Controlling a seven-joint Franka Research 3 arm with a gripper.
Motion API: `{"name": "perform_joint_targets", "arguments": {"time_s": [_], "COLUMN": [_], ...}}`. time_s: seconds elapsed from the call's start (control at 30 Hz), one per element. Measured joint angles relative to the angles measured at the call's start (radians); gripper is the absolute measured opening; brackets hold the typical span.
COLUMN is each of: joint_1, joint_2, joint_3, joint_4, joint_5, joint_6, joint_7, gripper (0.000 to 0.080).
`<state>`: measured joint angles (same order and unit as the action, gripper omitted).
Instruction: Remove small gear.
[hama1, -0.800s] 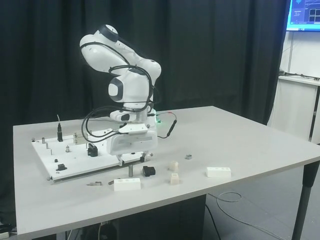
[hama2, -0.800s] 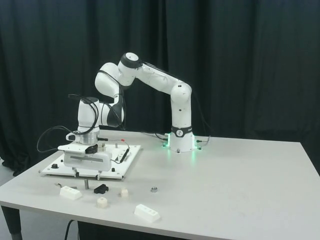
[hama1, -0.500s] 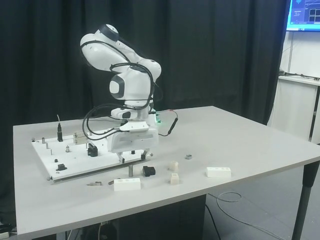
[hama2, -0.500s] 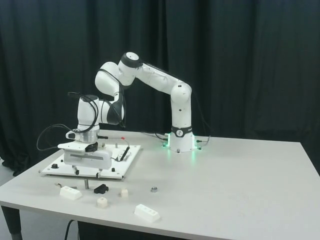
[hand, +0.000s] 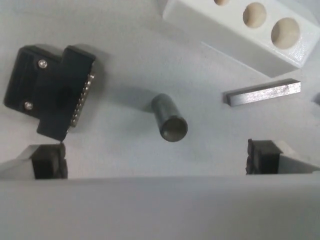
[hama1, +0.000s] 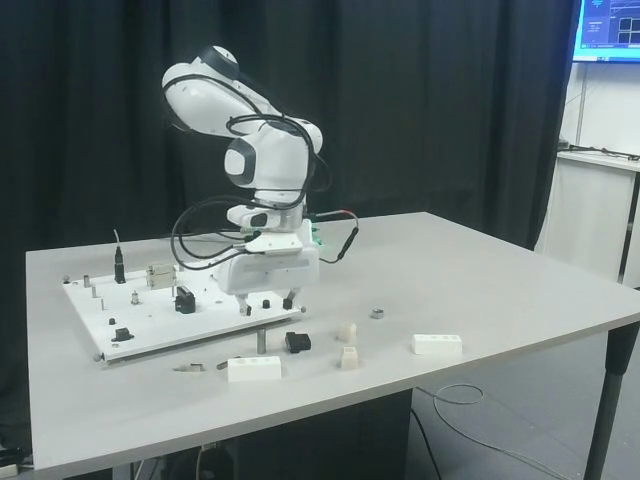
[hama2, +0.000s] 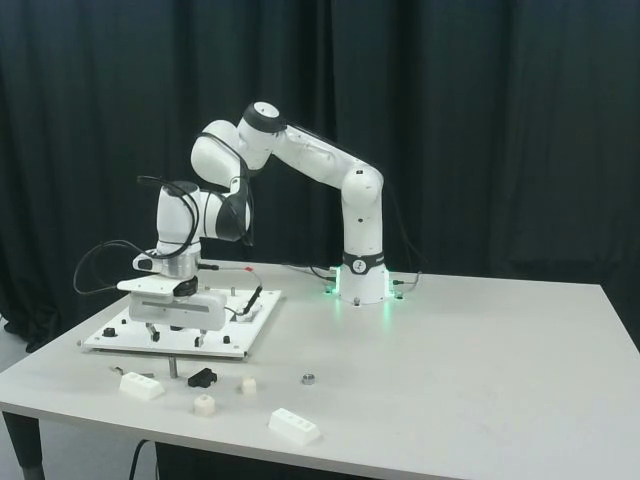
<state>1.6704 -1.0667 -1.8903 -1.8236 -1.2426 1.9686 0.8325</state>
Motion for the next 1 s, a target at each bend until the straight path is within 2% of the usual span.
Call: {"name": "perform_joint_targets", "arguments": {"time_s": [0.4,0.73,1.0], "joint_1": [-0.001,-0.031,-0.112], "joint_2": [0.004,0.011,0.013], "joint_3": [0.01,0.024,0.063], "joint_4": [-0.001,-0.03,-0.105], "joint_5": [0.0,0.013,0.022], "joint_6": [-0.044,-0.148,-0.222], "joint_7": [-0.041,-0.061,-0.07], "gripper": [0.08,0.08,0.08]}}
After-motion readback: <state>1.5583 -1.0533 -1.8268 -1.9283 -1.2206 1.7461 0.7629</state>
